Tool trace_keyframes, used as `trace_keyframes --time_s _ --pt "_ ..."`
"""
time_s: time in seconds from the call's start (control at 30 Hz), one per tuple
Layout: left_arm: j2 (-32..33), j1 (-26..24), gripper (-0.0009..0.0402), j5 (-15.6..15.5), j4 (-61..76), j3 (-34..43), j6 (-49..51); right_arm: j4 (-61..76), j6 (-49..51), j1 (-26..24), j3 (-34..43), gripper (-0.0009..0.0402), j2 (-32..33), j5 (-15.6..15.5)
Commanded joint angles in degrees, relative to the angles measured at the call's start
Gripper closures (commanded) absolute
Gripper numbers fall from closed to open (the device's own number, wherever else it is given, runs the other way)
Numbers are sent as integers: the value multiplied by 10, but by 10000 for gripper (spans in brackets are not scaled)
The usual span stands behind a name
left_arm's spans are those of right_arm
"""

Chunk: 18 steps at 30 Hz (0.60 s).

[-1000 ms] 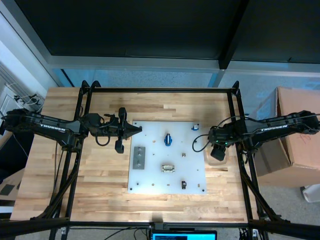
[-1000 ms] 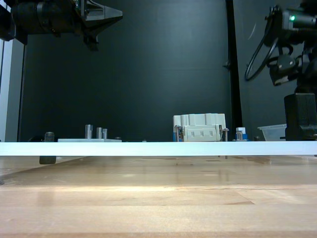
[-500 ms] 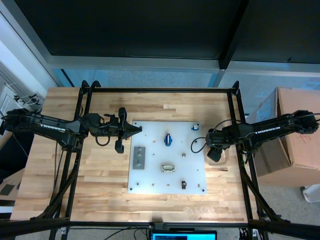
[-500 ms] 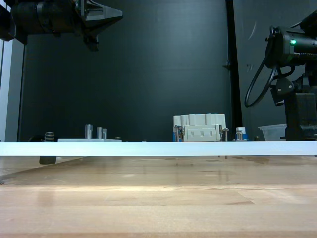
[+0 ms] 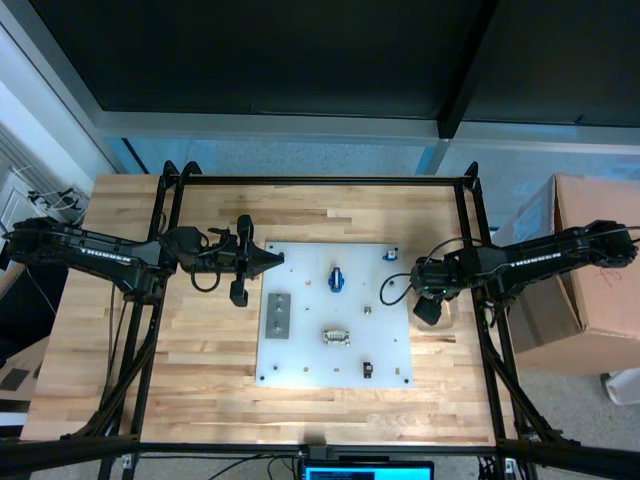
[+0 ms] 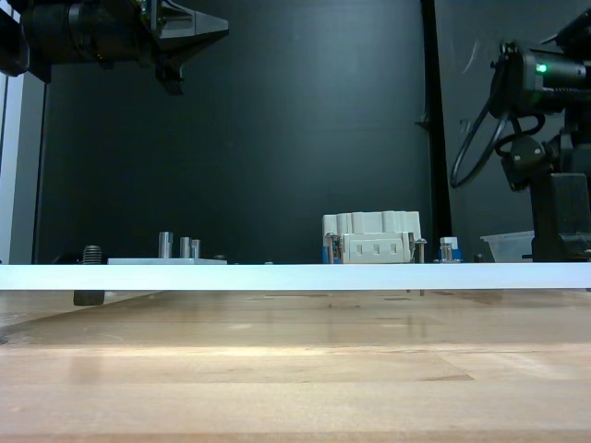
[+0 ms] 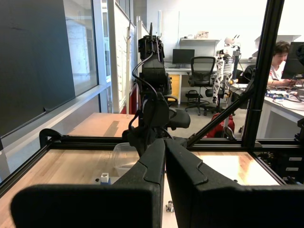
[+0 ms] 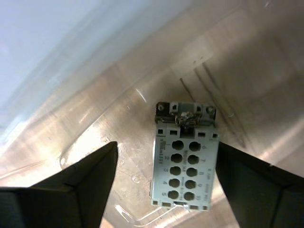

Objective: Remove the HAN10E connector from the taskboard and place in the container

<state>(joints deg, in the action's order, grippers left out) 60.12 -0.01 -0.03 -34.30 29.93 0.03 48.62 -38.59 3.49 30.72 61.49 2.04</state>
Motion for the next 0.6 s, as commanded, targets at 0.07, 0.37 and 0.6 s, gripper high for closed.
trace_keyframes --time_s 0.07,0.37,0.6 --pt "0 0 393 0 0 0 0 51 6 0 43 83 0 20" --pt "0 0 393 0 0 0 0 172 18 0 141 92 0 44" --pt "0 0 393 0 0 0 0 177 34 0 150 114 0 40"
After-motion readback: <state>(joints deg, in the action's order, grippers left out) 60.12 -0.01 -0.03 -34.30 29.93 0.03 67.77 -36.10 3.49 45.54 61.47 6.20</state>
